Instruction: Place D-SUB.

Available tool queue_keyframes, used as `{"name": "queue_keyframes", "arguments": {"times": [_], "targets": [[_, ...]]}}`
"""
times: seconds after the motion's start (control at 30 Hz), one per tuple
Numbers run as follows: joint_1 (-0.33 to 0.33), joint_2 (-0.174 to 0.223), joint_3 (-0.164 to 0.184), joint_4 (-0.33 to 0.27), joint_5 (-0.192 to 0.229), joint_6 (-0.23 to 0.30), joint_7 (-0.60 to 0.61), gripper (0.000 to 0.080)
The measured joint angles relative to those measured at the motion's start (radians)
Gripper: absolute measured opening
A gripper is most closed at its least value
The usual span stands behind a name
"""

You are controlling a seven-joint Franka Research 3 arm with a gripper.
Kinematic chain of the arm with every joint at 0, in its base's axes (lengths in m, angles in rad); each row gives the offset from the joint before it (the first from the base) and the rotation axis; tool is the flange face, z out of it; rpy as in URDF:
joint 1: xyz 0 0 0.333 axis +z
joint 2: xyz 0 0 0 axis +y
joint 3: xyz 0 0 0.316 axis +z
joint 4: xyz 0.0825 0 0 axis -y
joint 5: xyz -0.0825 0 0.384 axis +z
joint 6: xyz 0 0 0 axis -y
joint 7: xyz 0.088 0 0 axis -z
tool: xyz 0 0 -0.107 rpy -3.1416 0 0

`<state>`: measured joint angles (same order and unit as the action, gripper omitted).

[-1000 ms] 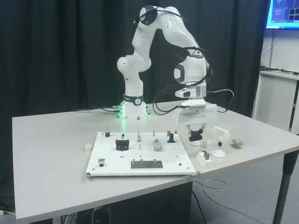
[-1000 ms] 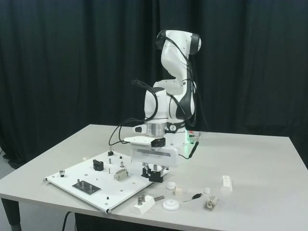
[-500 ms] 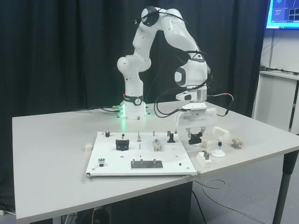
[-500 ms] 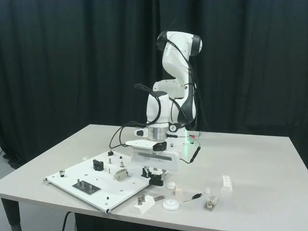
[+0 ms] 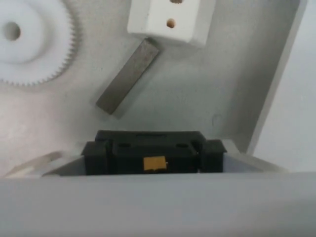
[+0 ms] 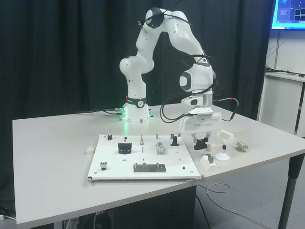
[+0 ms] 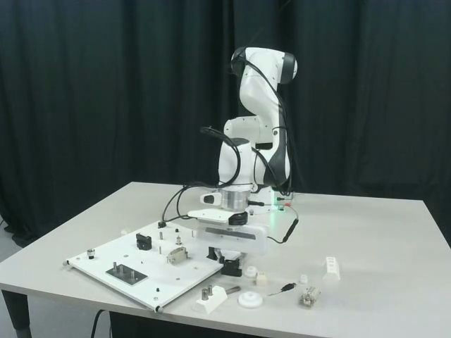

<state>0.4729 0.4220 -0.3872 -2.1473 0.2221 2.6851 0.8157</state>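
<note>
The gripper (image 6: 202, 141) has risen since before, its fingers closed on the black D-SUB (image 5: 150, 153) between them, a light, stiff part held by its ends.

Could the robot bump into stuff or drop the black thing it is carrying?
Maybe. The tool hangs low over loose parts beside the white board: a white gear, a grey bar and a white block. Going down here, the black connector might knock them. It also sits off the board's edge, so it could catch that edge while moving across.
</note>
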Motion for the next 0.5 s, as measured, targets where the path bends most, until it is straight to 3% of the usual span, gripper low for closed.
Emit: {"name": "queue_keyframes", "arguments": {"times": [0.2, 0.23, 0.43, 0.47, 0.5], "targets": [[0.000, 0.004, 0.004, 0.000, 0.000, 0.008, -0.016, 0.0409], [0.000, 0.004, 0.005, 0.000, 0.000, 0.009, -0.016, 0.0676], [0.000, 0.002, 0.009, 0.003, 0.000, 0.011, -0.016, 0.0676], [0.000, 0.001, 0.010, 0.004, 0.000, 0.011, -0.016, 0.0768], [0.000, -0.001, 0.011, 0.005, 0.000, 0.011, -0.016, 0.0768]]}}
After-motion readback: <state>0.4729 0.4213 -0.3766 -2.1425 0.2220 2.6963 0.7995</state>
